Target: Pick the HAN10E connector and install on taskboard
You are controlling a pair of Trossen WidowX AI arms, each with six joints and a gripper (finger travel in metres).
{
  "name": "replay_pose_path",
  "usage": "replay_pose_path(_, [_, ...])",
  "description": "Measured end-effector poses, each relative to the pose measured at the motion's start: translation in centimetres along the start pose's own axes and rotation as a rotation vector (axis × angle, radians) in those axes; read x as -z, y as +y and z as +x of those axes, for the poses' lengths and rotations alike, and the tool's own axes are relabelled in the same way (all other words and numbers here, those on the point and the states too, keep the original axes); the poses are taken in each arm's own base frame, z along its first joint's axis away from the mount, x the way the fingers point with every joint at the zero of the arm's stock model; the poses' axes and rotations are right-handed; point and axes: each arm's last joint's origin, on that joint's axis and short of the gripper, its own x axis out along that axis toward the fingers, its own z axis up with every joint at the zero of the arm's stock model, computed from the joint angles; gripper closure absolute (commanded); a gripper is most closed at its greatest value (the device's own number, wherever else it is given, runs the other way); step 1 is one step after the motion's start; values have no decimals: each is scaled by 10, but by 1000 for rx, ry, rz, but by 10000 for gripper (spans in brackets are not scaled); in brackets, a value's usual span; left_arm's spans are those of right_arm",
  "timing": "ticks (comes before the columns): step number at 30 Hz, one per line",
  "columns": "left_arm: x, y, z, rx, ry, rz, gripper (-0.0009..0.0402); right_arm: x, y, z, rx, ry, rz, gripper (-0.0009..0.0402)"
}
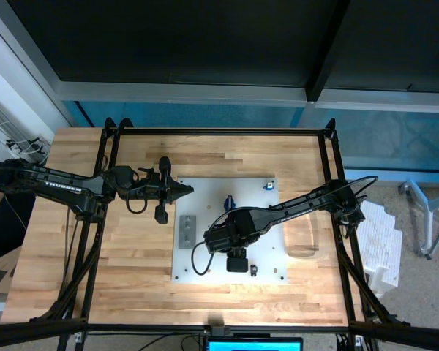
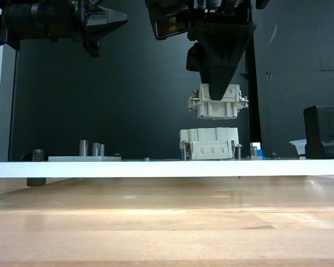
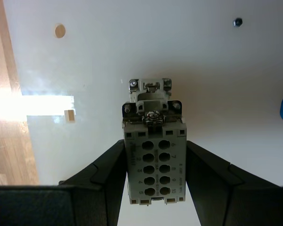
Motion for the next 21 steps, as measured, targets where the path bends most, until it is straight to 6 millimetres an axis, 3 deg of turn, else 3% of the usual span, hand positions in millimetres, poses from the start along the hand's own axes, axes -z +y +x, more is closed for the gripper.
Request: replay_pose_path(21, [0,0,0,0,0,0,392,-13,1,5,0,17,-19,350])
